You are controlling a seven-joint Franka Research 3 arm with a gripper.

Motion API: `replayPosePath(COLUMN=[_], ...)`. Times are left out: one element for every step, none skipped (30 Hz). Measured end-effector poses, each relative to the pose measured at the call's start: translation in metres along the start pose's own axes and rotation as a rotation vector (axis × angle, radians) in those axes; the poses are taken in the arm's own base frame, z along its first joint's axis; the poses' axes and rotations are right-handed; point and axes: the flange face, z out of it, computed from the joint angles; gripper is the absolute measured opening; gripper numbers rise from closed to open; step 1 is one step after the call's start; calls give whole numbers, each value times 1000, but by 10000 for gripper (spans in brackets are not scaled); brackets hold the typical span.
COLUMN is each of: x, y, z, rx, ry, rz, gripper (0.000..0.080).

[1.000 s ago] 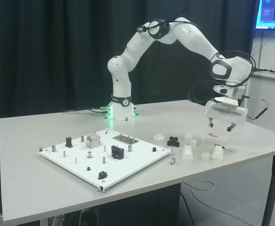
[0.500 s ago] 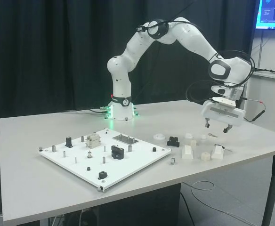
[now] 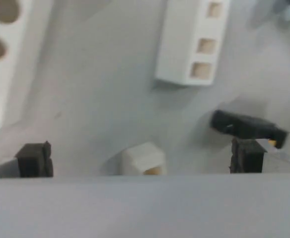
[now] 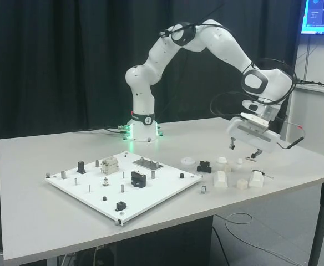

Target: Remove waterproof.

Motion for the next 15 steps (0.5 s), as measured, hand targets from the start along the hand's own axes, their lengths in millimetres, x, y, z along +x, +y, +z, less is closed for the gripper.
replayPosePath(x=[3, 7, 11, 14, 18, 21, 25, 28, 31, 35, 39, 42, 45, 49, 53], y=[1, 1, 2, 3, 3, 3, 4, 5, 5, 6, 7, 7, 8, 9, 10], z=[1, 2, 3, 5, 6, 7, 8, 9, 10, 12, 13, 14, 15, 17, 18], rx=[-7, -14, -21, -28, -33, -38, -43, -47, -51, -57, -63, -67, -71, -75, -79], ry=[6, 13, 18, 24, 29, 35, 39, 42, 44, 46, 47, 46, 44, 41, 37], rz=[4, 12, 19, 27, 35, 41, 45, 48, 51, 53, 56, 57, 58, 58, 58], gripper=[800, 800, 800, 800, 800, 800, 800, 800, 800, 800, 800, 800, 800, 800, 800])
